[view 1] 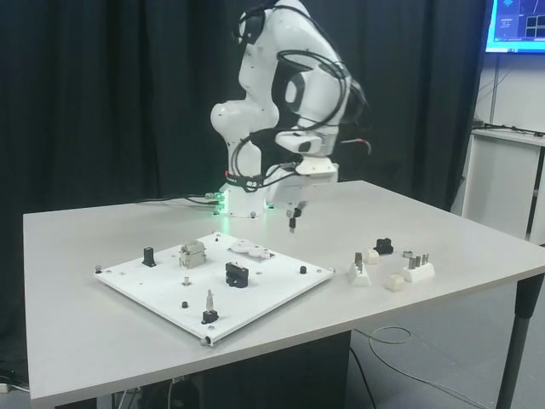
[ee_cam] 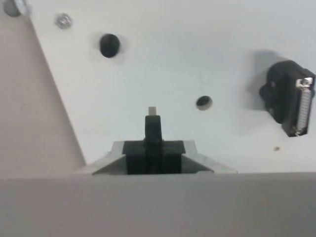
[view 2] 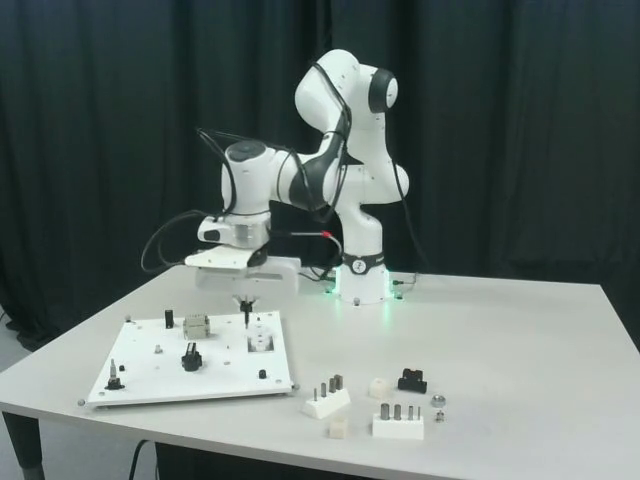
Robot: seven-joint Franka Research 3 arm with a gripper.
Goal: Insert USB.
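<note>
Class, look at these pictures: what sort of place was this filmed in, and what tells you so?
Probably a robotics lab or test room. A white robot arm is bolted on a grey table, beside a white practice board carrying connectors, with black curtains hung behind.

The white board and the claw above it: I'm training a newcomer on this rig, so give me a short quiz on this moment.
1. True or false: the claw holds a USB plug above the white board.
2. What does the black connector block rest on: A) the grey table, B) the white board, C) the arm's base?
3. Fill in: the small white blocks with pins lie on the grey table, ____ the board.

Key: 1 true; 2 B; 3 beside.
</note>
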